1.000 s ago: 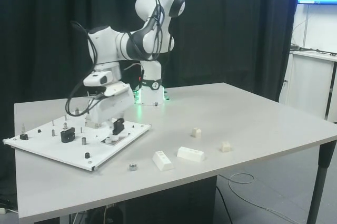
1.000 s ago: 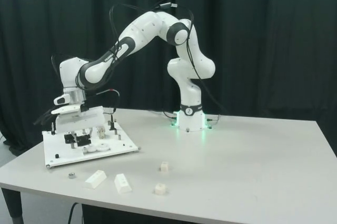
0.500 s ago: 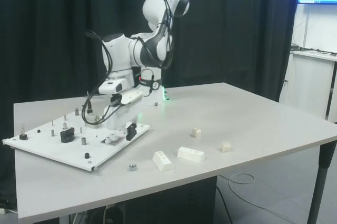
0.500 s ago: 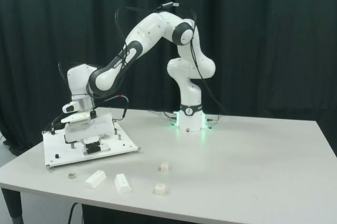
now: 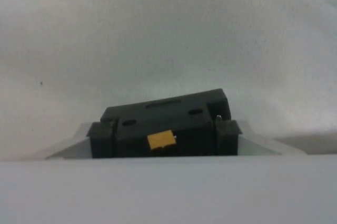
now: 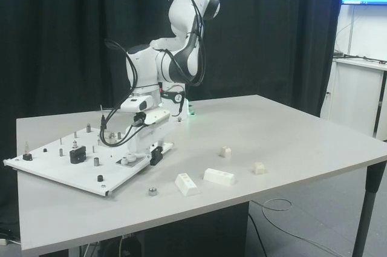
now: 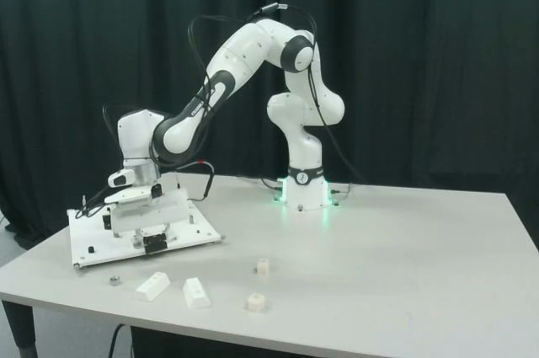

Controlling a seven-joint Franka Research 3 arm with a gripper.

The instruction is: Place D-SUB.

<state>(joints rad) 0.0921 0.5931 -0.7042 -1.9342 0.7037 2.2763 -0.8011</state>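
Pinching the black D-SUB [image 5: 163, 126] between the two fingers of the gripper [image 6: 156, 153]; held low at the near edge of the white board [image 6: 54, 169], on the side toward the open table [image 6: 290, 130]; contact with the board's surface not discernible from either room view. Seen from the wrist camera as a black connector body, slightly tilted, framed by the fingers, with grey tabletop beyond. On the board: several small upright pegs and a black block [image 6: 77, 156]. Beside the board's front edge, on the grey table, a small nut [image 6: 152, 191]; further along, two white rectangular blocks [image 6: 202, 181] lying near each other, and two small cube-like pieces [image 6: 242, 160] set apart from them. White arm [image 7: 244, 55] arched over from its base [image 7: 305, 194], green light glowing at the foot.
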